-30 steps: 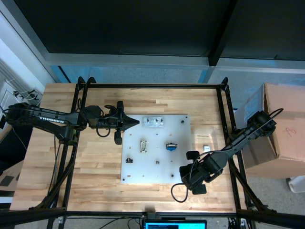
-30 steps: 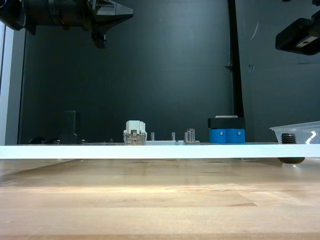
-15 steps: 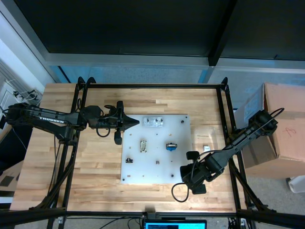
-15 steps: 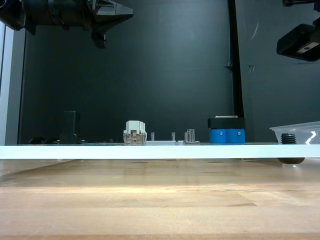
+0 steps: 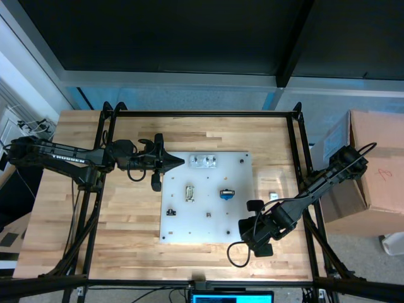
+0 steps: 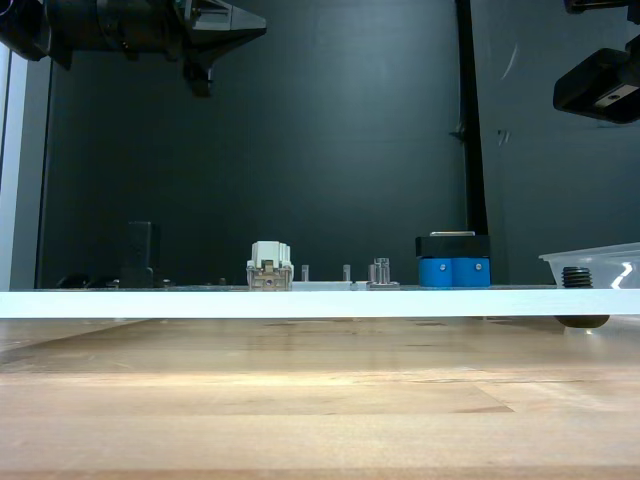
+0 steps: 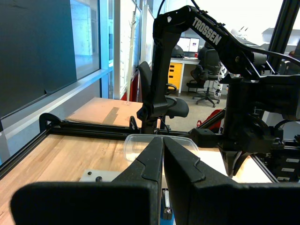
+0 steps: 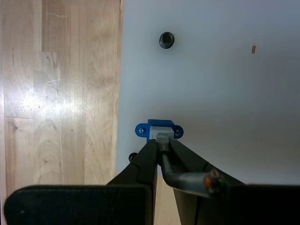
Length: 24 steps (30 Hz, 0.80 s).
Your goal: Pick the RJ45 connector and install on the taskboard
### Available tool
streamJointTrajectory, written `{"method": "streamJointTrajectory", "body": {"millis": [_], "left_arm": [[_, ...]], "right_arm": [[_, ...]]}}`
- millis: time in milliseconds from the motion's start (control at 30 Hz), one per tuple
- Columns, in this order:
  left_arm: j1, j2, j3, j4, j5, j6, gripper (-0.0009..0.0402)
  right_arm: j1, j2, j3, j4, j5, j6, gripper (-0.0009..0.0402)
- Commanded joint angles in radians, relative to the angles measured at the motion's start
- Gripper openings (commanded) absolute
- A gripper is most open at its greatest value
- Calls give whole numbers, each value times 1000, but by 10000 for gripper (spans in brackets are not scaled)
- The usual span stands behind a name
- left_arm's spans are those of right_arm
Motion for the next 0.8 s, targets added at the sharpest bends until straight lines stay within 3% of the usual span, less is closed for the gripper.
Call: {"method": "streamJointTrajectory", "body": {"millis": [33, 567, 800], "left_arm": [[0, 0, 0, 0, 0, 0, 1], [0, 0, 0, 0, 0, 0, 1], [0, 0, 0, 0, 0, 0, 1]], "right_arm": [[0, -5, 2, -1, -1, 0, 0], [0, -23, 6, 1, -1, -11, 2], [0, -23, 11, 0, 4, -16, 62]]}}
